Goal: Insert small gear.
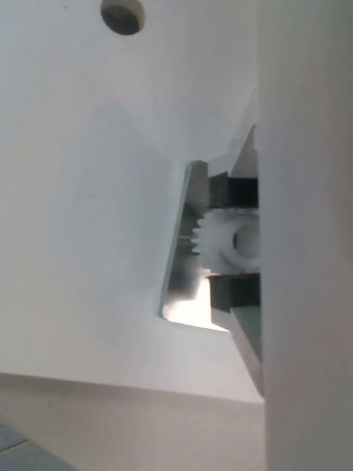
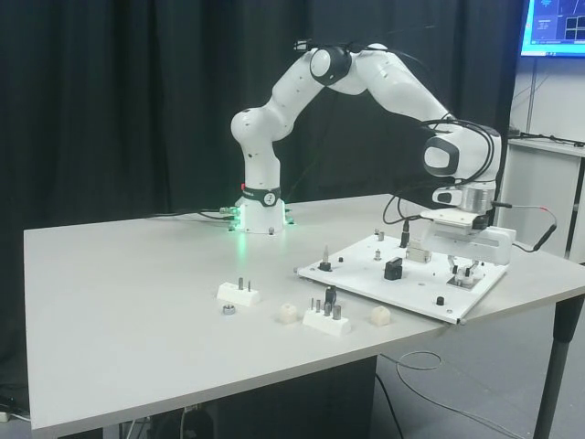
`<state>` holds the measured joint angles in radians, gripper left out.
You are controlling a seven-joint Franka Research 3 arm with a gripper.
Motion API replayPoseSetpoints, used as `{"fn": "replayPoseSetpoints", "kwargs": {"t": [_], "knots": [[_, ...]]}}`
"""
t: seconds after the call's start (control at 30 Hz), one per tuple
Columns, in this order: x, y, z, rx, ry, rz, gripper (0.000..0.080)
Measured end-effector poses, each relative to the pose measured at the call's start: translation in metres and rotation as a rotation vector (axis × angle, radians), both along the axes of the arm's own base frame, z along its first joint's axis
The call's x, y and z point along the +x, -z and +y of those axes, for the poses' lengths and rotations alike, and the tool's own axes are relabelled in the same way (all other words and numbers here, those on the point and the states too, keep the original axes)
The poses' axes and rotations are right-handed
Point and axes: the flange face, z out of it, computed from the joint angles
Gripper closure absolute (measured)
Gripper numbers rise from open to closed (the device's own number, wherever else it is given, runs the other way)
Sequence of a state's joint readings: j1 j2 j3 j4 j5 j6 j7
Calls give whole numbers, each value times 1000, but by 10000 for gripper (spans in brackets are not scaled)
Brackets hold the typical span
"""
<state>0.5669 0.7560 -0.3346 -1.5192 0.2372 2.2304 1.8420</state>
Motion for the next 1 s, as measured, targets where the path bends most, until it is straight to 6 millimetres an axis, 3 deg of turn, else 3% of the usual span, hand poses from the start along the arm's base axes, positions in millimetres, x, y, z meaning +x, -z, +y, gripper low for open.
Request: {"fn": "replayPoseSetpoints", "kwargs": {"t": [0.53, 1.0], "knots": [[-1, 1, 0, -2, -192, 9, 614], [-1, 1, -1, 4, 4, -2, 614]]}}
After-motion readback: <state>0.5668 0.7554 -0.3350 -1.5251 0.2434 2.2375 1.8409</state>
